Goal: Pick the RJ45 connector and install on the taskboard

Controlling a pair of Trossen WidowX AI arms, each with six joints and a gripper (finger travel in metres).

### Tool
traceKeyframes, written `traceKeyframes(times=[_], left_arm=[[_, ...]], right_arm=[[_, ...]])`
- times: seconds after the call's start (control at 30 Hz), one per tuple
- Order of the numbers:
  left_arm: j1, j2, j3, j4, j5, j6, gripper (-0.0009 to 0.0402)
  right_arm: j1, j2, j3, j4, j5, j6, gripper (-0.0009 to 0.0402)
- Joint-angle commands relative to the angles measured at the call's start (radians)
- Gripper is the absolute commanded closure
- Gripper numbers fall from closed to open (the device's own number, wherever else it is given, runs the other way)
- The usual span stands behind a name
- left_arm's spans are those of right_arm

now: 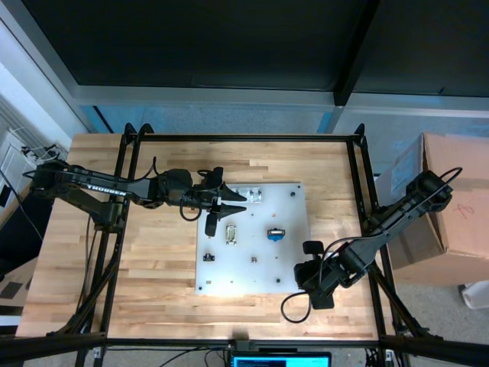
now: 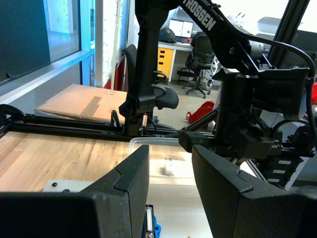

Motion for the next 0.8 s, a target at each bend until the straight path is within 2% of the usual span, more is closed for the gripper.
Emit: traceKeyframes(times=[0.03,0.37,0.57,0.8], left_arm=[[0.0,0.0,0.0,0.0,0.0,0.0,0.0278],[0.0,0.0,0.0,0.0,0.0,0.0,0.0278],[0.0,0.0,0.0,0.0,0.0,0.0,0.0278],[0.0,0.0,0.0,0.0,0.0,0.0,0.0278]], right_arm=[[-0.002,0.007,-0.006,-0.015,-0.007,0.001,0.0393],[-0.002,-0.015,0.0,-0.021,-0.011,0.008,0.0383],[-0.002,-0.023,0.03,-0.029,0.0,0.001,0.0335],[-0.003,-0.041,0.042,-0.036,0.008,0.011,0.0256]])
